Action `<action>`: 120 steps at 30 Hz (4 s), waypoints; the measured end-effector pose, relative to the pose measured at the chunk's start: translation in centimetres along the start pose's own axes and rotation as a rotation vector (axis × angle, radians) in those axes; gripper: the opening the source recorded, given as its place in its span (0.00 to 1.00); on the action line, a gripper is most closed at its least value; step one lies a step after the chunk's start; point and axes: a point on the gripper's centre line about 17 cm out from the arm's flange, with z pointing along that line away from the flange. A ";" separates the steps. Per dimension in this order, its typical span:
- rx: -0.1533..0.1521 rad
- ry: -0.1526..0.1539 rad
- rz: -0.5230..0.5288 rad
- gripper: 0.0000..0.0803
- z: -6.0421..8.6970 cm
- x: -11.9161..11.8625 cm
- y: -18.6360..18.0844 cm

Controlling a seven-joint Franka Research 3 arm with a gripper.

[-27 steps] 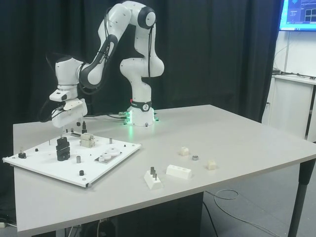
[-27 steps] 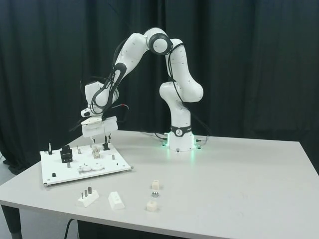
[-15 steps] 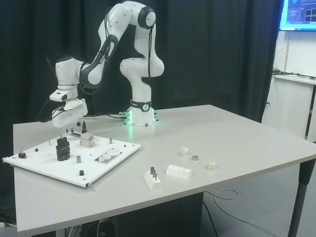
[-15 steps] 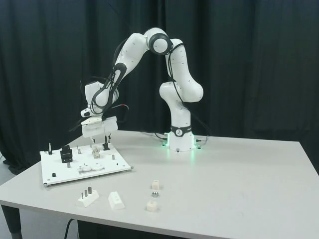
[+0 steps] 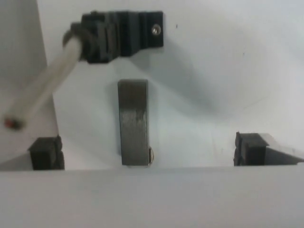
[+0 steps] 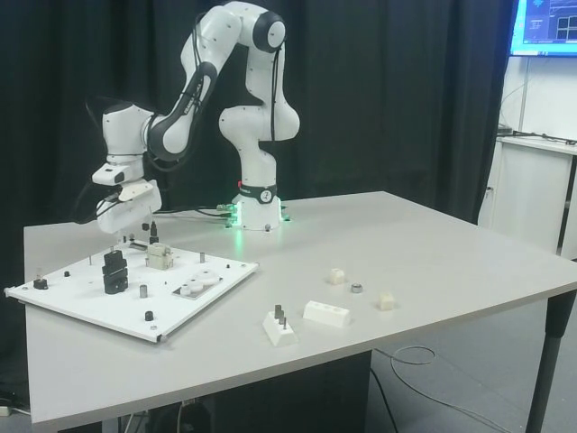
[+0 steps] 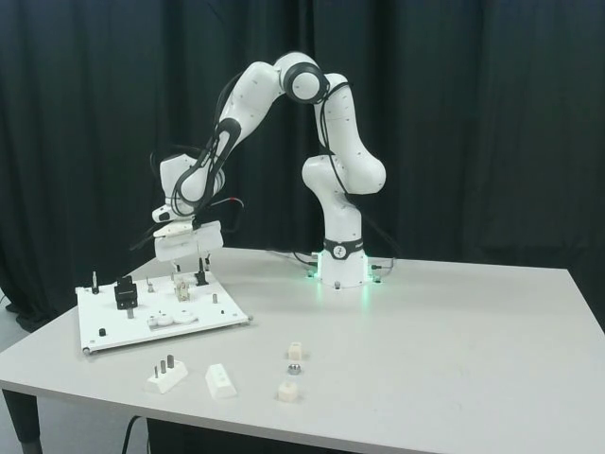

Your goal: Pick square peg 4.

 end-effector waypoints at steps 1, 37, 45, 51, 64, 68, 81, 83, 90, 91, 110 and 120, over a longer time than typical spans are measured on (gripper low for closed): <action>0.000 0.002 0.001 1.00 -0.1 0.1 0.0; 0.000 -0.013 0.007 1.00 -0.1 1.6 0.8; 0.012 -0.040 0.014 1.00 0.8 0.8 0.4; 0.014 -0.045 0.031 1.00 1.4 0.6 0.2; -0.002 -0.019 0.071 1.00 2.1 0.8 0.0; -0.009 -0.007 0.080 1.00 2.2 0.8 0.1; -0.039 0.018 0.070 1.00 2.9 0.7 0.4; -0.042 0.022 0.068 1.00 3.0 0.7 0.4; -0.048 0.029 0.065 1.00 3.5 0.6 0.4; -0.049 0.030 0.066 1.00 3.6 0.6 0.4; -0.051 0.031 0.057 0.84 3.7 0.6 0.5; -0.051 0.030 0.056 0.19 3.7 0.6 0.5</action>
